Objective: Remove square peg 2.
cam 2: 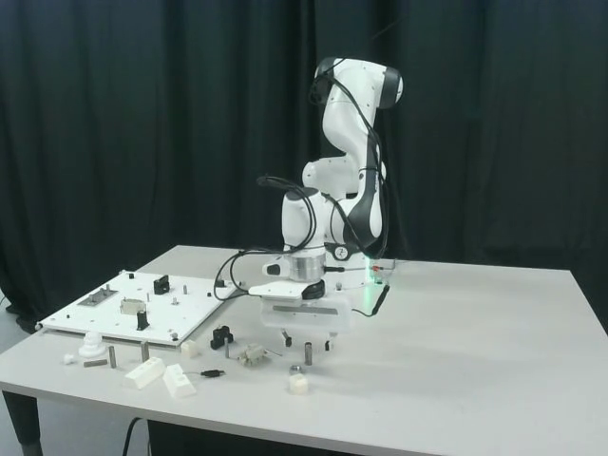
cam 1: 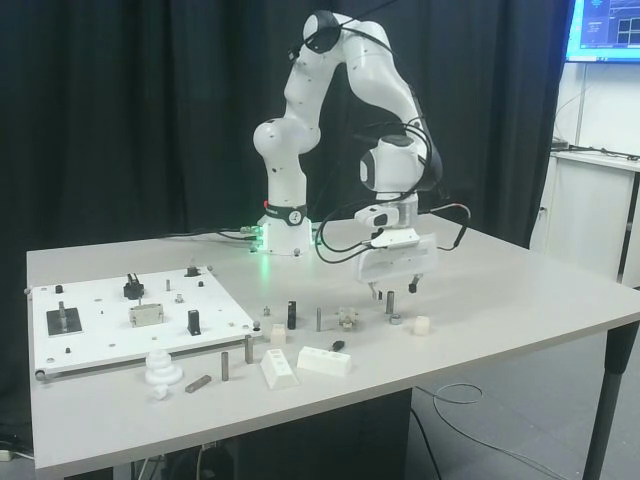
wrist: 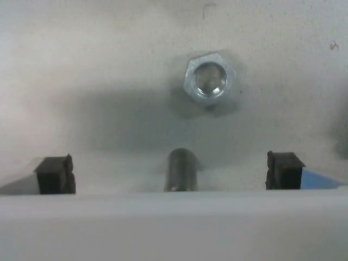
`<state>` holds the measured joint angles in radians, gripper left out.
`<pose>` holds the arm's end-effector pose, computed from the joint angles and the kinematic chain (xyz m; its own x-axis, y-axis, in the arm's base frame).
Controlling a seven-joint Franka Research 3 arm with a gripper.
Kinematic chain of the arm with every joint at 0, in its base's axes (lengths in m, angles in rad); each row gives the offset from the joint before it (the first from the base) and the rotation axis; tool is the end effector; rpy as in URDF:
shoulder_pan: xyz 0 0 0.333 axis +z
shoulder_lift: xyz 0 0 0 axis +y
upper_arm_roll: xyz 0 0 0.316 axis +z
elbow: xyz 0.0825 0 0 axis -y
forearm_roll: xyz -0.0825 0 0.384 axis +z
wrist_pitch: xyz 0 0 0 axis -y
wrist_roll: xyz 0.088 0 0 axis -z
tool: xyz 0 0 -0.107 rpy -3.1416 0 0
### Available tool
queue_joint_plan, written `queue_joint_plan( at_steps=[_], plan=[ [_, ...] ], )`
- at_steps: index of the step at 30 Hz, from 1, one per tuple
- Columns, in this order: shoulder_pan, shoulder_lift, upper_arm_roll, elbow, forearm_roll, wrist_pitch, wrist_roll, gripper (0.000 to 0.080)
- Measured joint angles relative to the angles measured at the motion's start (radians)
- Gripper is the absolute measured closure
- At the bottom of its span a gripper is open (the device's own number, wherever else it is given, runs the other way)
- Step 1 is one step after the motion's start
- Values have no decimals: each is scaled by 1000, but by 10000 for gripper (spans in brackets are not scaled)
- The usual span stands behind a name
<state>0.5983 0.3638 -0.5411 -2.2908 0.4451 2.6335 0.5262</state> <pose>0.5329 0.0138 0.2178 0.6810 -0.7320 0.0205 -0.7294 -0.6805 -0.0703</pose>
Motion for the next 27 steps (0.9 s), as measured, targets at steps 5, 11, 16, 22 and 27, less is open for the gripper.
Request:
queue_joint_plan(
  at_steps=[5, 11, 16, 22, 27],
  plan=[
    [0, -18, -2, 2, 0, -15, 0, 12],
    [0, -36, -4, 5, 0, -34, 0, 5],
    [0, -44, -5, 10, 0, -45, 0, 3],
    [0, -46, -7, 19, 0, -56, 0, 3],
    [0, -46, -7, 24, 0, -61, 0, 3]
  ],
)
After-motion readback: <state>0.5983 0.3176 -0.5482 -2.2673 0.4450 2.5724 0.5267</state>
